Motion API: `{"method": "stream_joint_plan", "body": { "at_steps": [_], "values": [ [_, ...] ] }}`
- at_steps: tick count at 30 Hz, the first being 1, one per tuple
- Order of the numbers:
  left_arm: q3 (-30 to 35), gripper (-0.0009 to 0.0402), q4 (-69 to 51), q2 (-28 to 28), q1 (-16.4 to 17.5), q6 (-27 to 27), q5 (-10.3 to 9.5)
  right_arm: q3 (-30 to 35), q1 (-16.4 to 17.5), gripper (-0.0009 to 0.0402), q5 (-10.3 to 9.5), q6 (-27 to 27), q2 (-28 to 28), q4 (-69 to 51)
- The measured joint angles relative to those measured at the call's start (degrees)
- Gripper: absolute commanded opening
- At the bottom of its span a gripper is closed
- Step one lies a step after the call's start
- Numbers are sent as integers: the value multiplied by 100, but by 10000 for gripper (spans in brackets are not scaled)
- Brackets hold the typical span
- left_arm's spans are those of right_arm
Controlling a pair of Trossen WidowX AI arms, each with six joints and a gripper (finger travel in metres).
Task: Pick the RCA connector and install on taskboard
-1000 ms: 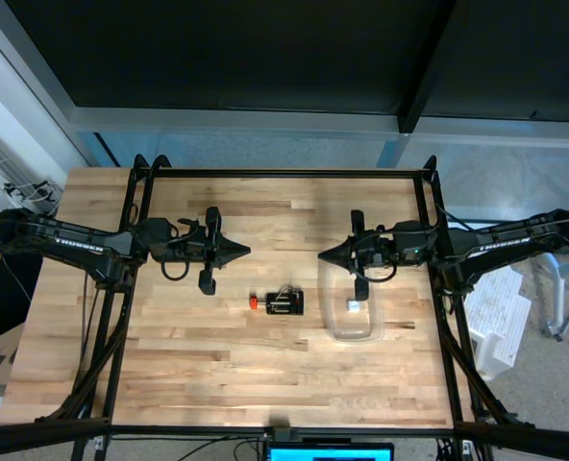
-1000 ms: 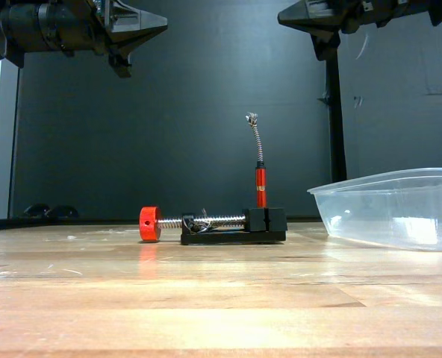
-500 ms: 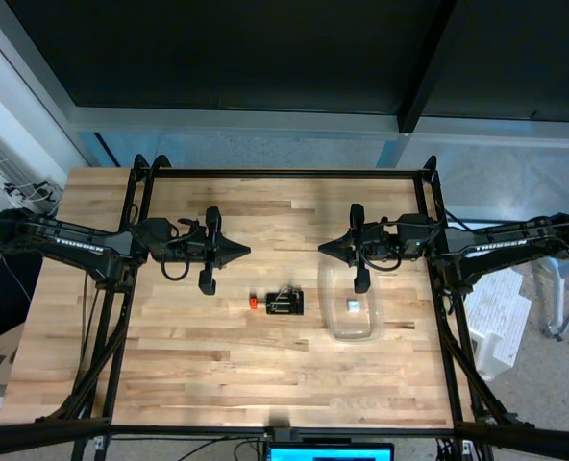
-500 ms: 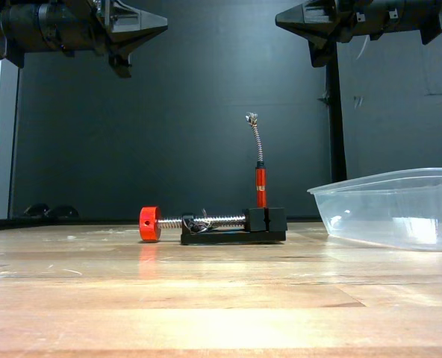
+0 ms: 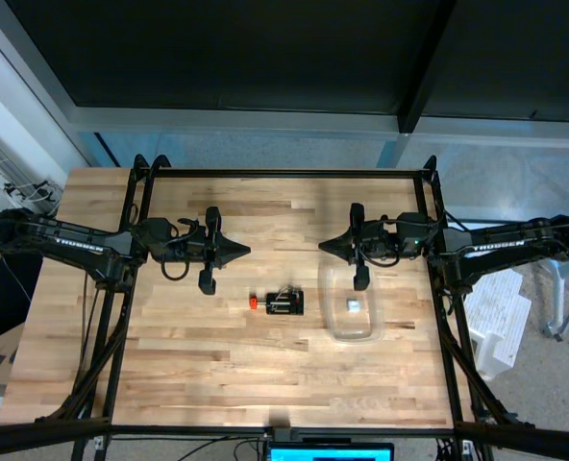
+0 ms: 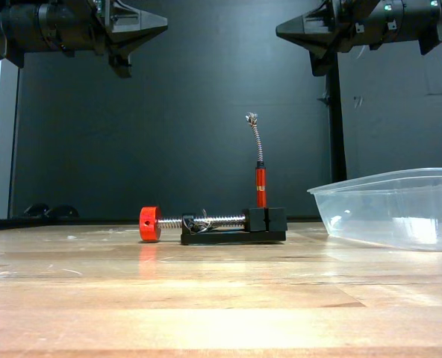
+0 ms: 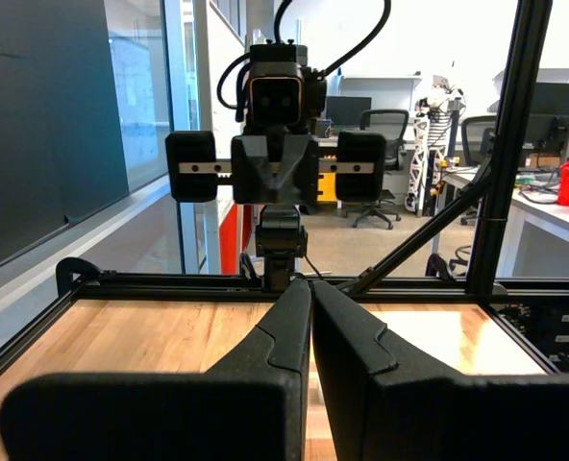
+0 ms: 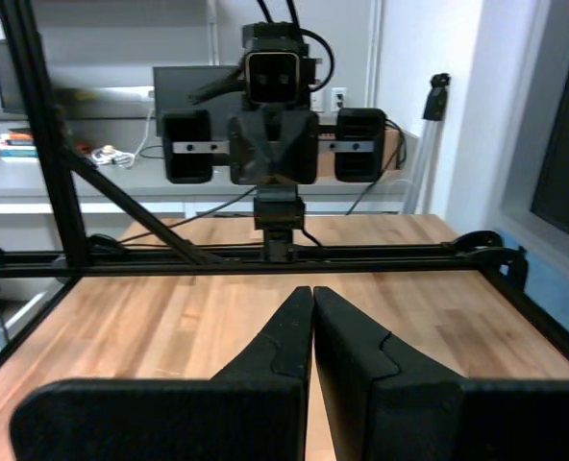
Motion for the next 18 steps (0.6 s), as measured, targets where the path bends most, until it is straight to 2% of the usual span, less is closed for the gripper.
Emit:
{"method": "stream_joint_plan", "body": {
  "at_steps": [18],
  "values": [
    [0, 0, 2, 0, 0, 0, -2, 0, -13, 0, 17, -2, 0, 94]
  ]
}}
